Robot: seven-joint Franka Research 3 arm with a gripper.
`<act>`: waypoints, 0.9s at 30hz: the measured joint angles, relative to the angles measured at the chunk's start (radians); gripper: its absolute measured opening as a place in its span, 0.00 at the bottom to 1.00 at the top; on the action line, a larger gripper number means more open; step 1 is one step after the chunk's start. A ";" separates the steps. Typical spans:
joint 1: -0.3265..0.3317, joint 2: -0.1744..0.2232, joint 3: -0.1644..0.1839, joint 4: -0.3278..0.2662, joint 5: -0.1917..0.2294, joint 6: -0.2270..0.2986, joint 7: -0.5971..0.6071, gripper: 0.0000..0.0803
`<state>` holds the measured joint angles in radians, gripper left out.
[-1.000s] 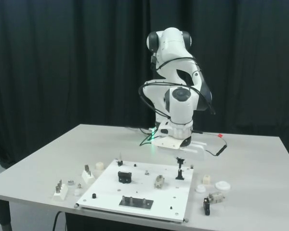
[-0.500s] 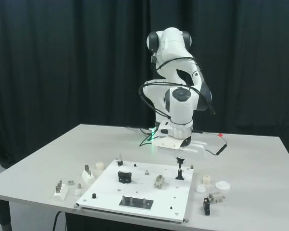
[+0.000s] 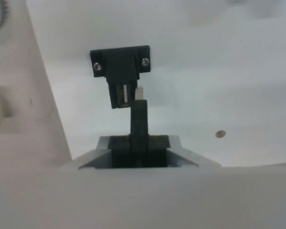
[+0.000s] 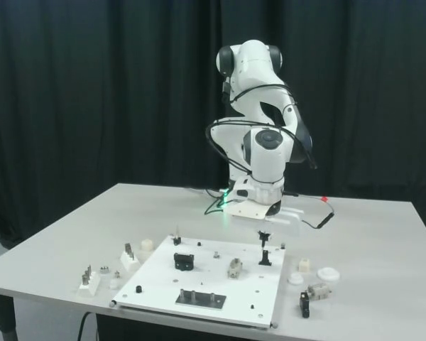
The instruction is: Insert USB.
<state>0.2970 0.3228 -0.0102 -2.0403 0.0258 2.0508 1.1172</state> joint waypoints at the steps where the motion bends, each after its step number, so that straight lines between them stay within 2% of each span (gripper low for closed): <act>1: 0.000 -0.001 0.000 -0.001 0.000 0.000 0.000 0.09; 27: 0.001 -0.003 0.005 -0.003 0.003 0.004 0.013 0.09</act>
